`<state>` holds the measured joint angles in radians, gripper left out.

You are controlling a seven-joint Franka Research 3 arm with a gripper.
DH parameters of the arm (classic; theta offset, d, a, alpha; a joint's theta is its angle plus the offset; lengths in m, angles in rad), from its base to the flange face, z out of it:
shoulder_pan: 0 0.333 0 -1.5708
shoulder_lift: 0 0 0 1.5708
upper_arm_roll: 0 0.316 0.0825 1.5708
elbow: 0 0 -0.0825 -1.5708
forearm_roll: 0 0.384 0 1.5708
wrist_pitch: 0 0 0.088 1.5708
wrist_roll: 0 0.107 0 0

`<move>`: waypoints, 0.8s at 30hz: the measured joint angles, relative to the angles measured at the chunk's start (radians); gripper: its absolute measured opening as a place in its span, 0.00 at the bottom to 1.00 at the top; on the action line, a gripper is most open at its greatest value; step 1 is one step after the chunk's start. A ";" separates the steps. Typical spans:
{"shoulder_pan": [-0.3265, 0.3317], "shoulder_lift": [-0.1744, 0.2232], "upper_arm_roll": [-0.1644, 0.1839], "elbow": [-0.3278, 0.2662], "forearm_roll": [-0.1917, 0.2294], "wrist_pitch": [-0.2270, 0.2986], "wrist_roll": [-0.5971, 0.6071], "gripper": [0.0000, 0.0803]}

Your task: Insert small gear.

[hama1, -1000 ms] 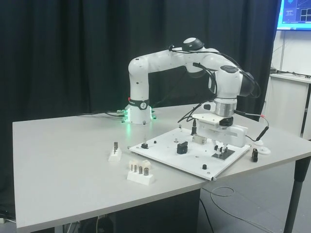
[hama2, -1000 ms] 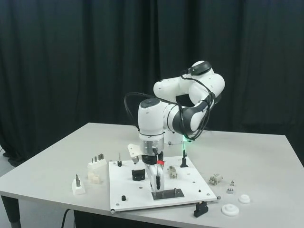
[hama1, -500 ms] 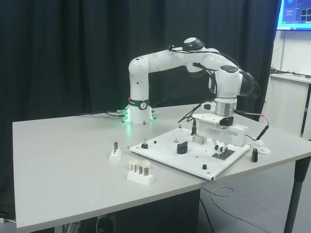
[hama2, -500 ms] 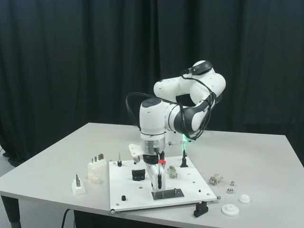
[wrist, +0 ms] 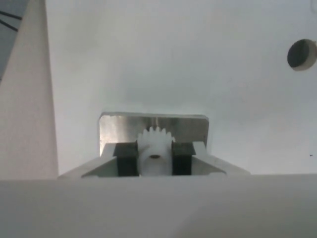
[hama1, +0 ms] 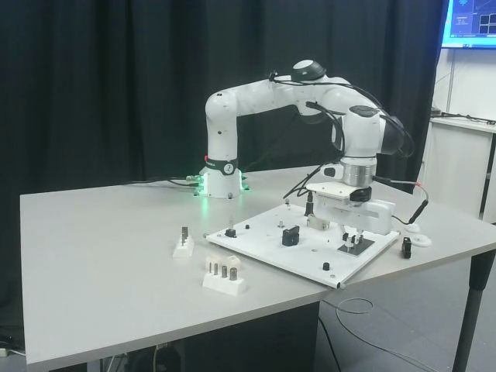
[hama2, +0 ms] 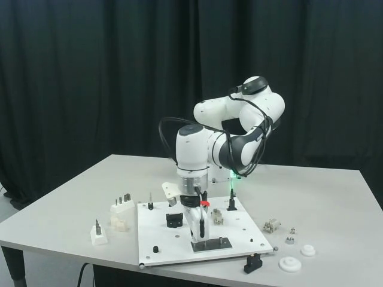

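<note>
Your end effector [wrist: 155, 157] is clamped on the small gear [wrist: 154, 147], both black fingers [wrist: 126, 157] pressed against its sides. You can see the gear just above the grey metal plate [hama2: 210, 244] on the white board [hama1: 298, 249], which lies on the grey counter [hama1: 108, 248].

Black curtain [hama2: 90, 72] behind grey table [hama1: 93, 248], two white blocks [hama1: 224, 277] holding pegs, screen [hama1: 468, 22] at corner
</note>
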<state>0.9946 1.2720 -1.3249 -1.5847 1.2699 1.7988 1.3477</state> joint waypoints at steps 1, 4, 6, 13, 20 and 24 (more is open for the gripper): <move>0.001 0.000 0.000 -0.001 0.001 0.001 -0.002 0.17; 0.003 0.000 -0.001 -0.004 0.003 0.002 -0.003 0.17; 0.005 0.000 -0.002 -0.005 0.003 0.004 -0.004 0.17; 0.012 0.000 -0.002 -0.012 0.003 0.013 -0.005 0.17; 0.019 0.001 0.004 -0.022 0.003 0.032 -0.033 0.17; 0.027 0.001 0.014 -0.033 0.003 0.059 -0.039 0.17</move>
<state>1.0211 1.2734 -1.3105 -1.6180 1.2734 1.8576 1.3082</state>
